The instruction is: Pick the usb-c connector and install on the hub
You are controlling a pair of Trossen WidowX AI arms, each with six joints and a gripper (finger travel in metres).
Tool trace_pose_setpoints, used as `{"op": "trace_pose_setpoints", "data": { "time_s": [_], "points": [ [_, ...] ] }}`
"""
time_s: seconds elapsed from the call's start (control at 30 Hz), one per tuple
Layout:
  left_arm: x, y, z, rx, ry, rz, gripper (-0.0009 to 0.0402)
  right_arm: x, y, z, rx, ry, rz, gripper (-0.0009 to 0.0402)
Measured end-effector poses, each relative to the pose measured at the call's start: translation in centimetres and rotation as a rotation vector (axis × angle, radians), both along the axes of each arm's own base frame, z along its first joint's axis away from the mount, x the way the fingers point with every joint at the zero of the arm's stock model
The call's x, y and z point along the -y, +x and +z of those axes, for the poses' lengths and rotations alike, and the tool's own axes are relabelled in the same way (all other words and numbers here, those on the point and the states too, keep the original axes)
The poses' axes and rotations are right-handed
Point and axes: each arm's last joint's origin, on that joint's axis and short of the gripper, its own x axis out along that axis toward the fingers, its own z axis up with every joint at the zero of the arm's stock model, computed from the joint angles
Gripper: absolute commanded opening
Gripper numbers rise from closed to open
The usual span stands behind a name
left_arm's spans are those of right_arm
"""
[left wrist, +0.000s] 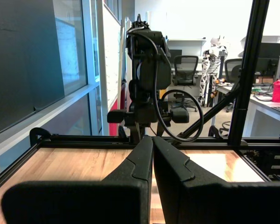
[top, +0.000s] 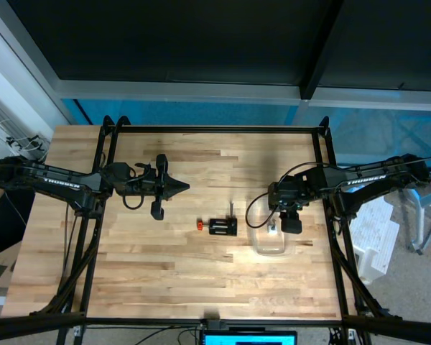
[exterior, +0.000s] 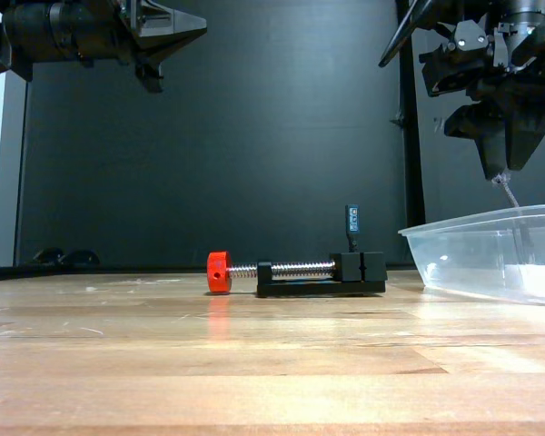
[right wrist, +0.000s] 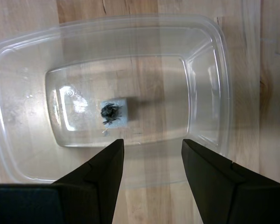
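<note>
Starting with the biggest thing, the desk (top: 165, 280) carries everything, and both arms reach in over it from its two sides. The left gripper (left wrist: 152, 140) is held high over the desk and well away from the work, its fingers pressed together on nothing; that arm looks parked.

The right gripper (right wrist: 151, 144) hangs above a clear plastic tray (right wrist: 214, 102), pointing straight down into it, with its fingers spread apart and nothing between them. From the low view its tips are above the tray's rim, not yet down inside.

Off to the side of the right gripper, toward the middle of the desk and just beside the tray, the hub (exterior: 320, 272) lies flat, its red knob (exterior: 218, 272) at the end farther from the tray and a thin pin (exterior: 351, 225) standing up at the nearer end.

Smallest of all, the connector (right wrist: 113, 113) rests on the tray floor, below the right gripper and a little off the line between its fingers (a pale little piece with a dark spot on it).

As I judge it, nothing of the task is done: the connector is not yet grasped. Left to do are the descent, the pick, the carry across to the hub and the fitting.
</note>
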Motion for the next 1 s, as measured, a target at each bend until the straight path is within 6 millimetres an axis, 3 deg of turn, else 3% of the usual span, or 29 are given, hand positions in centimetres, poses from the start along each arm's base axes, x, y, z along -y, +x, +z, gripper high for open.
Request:
{"op": "trace_pose_setpoints", "data": {
  "time_s": [0.37,0.77,1.0],
  "points": [
    [0.0,0.0,0.0,0.000,0.000,0.000,0.0000,0.0,-0.2,-2.2,-0.007,-0.006,0.003,0.0181],
    [0.0,0.0,0.0,0.000,0.000,0.000,0.0000,0.1,-0.4,-4.0,-0.006,-0.034,-0.002,0.0232],
    [0.0,0.0,0.0,0.000,0.000,0.000,0.0000,0.1,0.2,-4.7,-0.012,-0.054,-0.006,0.0239]
  ]
}}
